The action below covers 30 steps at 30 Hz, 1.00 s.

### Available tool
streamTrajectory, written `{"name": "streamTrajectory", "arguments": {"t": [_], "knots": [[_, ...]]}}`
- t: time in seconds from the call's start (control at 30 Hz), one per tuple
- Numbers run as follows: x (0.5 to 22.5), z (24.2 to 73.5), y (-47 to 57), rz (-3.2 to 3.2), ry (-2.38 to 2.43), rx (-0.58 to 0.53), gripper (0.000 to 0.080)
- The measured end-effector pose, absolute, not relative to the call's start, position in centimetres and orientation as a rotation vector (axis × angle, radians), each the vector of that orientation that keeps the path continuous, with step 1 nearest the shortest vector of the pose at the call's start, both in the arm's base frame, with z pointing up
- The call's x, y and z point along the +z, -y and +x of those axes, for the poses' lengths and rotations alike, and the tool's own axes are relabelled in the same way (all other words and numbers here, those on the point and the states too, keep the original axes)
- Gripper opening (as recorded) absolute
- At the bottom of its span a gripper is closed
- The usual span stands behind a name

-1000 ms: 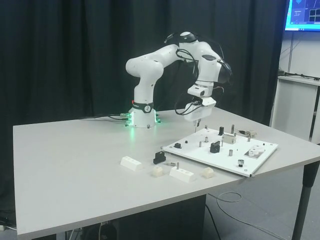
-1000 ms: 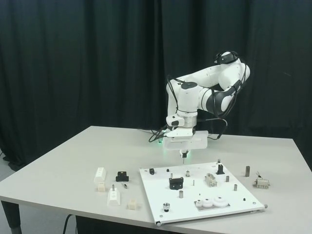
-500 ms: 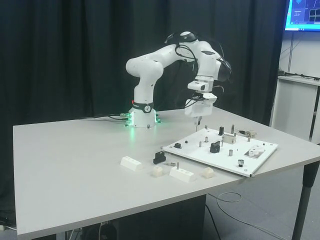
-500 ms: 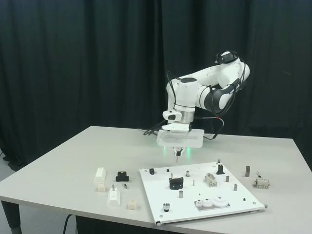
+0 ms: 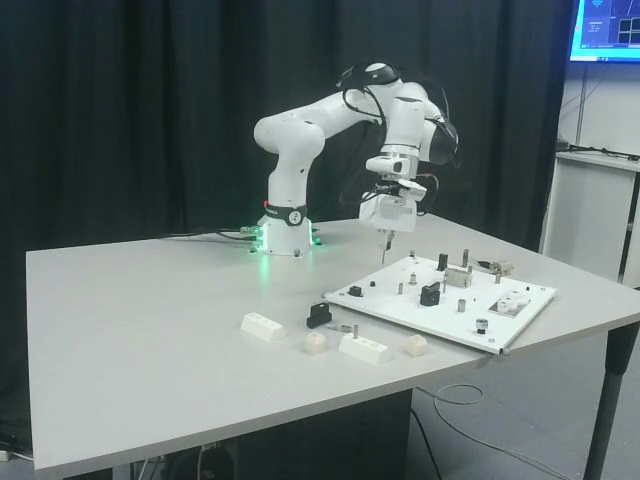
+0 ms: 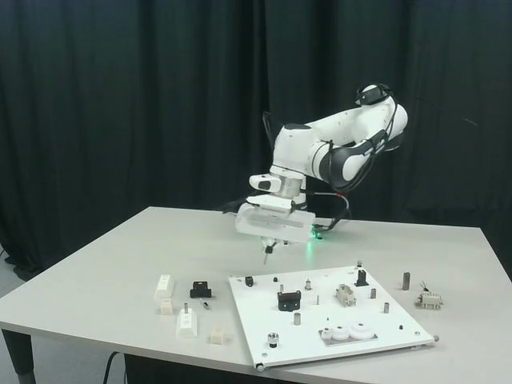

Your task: Place round peg 1.

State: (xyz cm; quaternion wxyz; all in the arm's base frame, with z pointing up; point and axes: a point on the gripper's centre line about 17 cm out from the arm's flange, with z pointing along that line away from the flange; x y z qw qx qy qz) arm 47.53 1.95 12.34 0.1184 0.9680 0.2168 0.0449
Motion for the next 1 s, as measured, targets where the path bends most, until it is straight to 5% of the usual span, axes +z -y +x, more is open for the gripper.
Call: {"name": "streamTrajectory", "arguments": {"t": [1.0], "knots": [[9.8, 54.2, 7.7, 2.857, -0.618, 0.167, 0.0015]]}}
